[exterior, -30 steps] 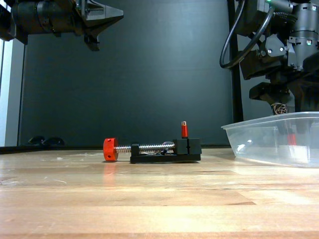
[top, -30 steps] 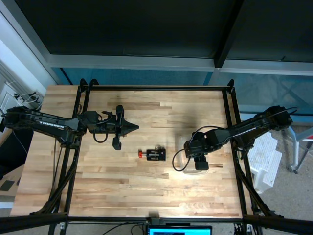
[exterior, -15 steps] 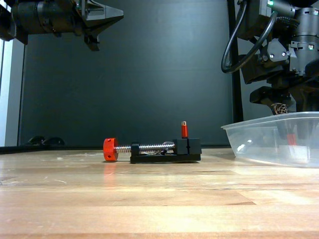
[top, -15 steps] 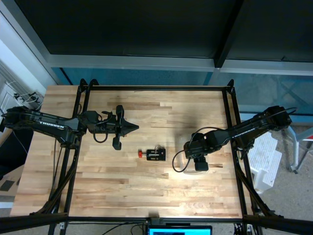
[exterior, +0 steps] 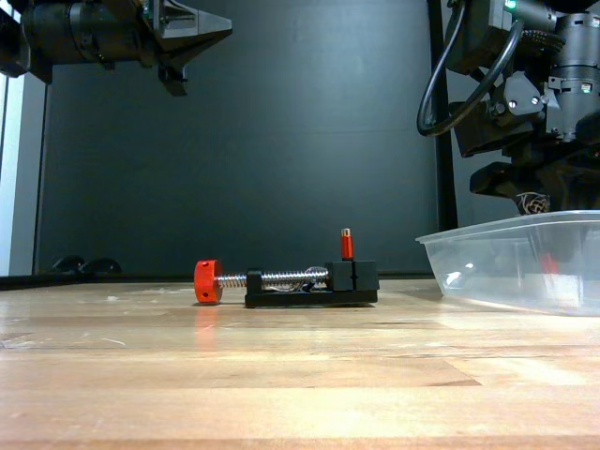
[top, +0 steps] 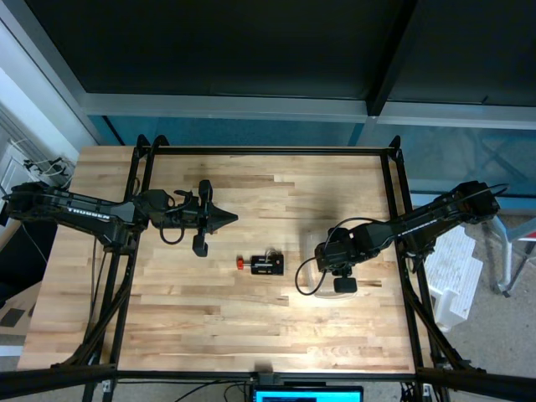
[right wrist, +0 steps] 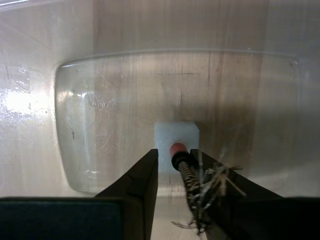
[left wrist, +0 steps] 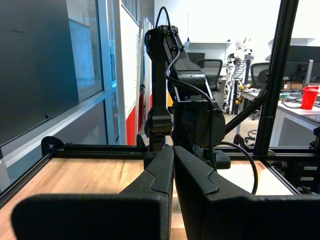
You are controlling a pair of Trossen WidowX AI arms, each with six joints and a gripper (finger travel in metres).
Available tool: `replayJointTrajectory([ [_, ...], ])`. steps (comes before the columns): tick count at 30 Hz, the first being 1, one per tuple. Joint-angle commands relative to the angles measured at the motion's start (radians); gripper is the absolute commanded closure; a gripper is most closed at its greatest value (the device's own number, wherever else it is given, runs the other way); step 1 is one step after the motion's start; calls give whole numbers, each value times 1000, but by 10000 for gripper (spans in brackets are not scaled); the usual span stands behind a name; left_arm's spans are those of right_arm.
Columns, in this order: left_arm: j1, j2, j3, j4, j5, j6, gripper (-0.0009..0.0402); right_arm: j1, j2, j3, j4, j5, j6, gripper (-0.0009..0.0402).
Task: Pick the rca connector and install on the hub
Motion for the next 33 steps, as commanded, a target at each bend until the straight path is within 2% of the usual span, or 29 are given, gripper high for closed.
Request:
replayJointTrajectory([
  [1, 0, 0, 0, 0, 0, 0, 393, 0, 0, 0, 0, 0, 1, 339],
  [5, 0, 0, 0, 0, 0, 0, 393, 2, 0, 0, 0, 27, 2, 366],
  [10, 0, 0, 0, 0, 0, 0, 393, 2, 0, 0, -1, 25, 2, 394],
  [33, 0, 0, 0, 0, 0, 0, 393, 3, -35, 32, -56, 26, 0, 389],
])
